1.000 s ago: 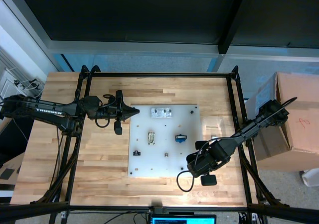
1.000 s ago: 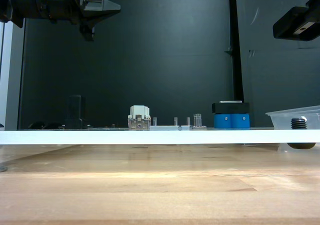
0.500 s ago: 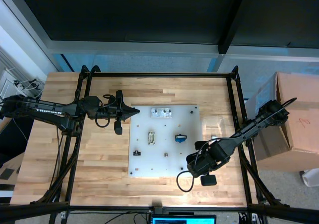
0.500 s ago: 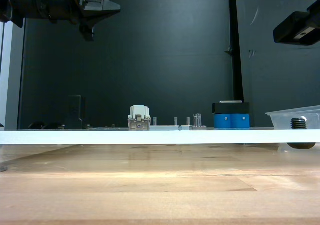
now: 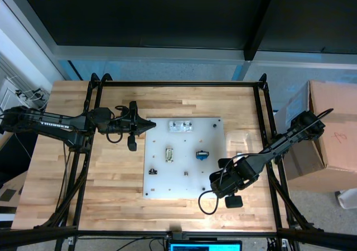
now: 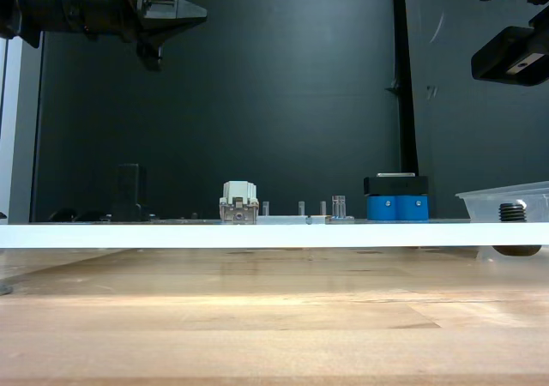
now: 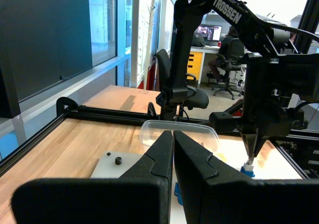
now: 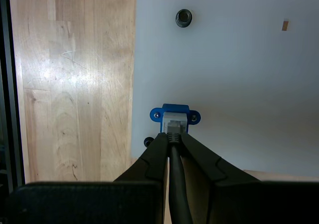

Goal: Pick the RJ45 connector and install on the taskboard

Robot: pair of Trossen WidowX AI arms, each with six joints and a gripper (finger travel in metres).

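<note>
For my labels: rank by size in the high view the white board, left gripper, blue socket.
White board
Left gripper, raised at its left edge, so nearer
Blue socket, below right gripper holding RJ45 connector

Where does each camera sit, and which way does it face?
High view: above the table's near edge, looking down on the white task board; both arms show.
Low view: table-top height, looking level; black left gripper hangs high over the board's left edge.
Left wrist view: looks along the shut left gripper toward the right arm.
Right wrist view: looks down along the black right gripper, shut on the grey RJ45 connector, held clear above its blue seat.
High and right wrist views share the blue seat.
</note>
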